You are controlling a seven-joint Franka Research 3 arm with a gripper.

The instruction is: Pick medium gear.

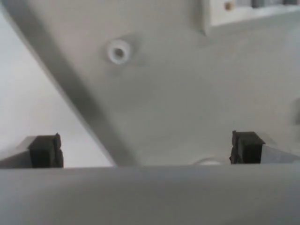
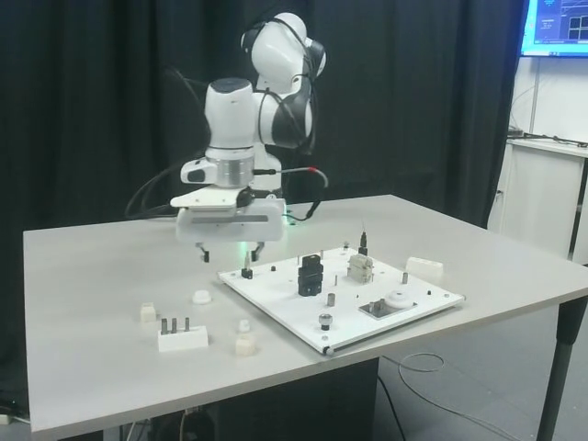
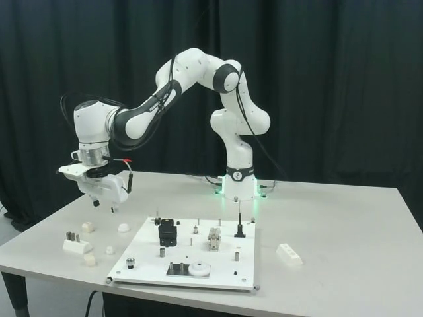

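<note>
— Writing first: do we read any labels or brands?

— We find none legible. A screen [image 2: 556, 26] glows in the far corner of the first room view, but its text is too small for us.

— Shapes and materials, then?

— We see a small white round gear [image 1: 118, 52] with a centre hole, smooth and plastic-looking, lying on the matte grey table [image 2: 92, 266]. In the wrist view it sits ahead of the jaws, apart from them, nearer one finger's side than midway. We cannot tell its size class. A flat white board [image 3: 145, 261] carries black blocks, pegs and a larger white toothed wheel [image 3: 199, 268], well off to one side of the jaws. A white holder [image 2: 182, 338] with two grey pins stands on the table's near part.

— And the arm's pose?

— We see the white arm folded over, wrist pointing straight down, the gripper [image 1: 145, 150] hovering above the table. Its black fingertips [image 1: 45, 151] stand wide apart, holding nothing.
</note>
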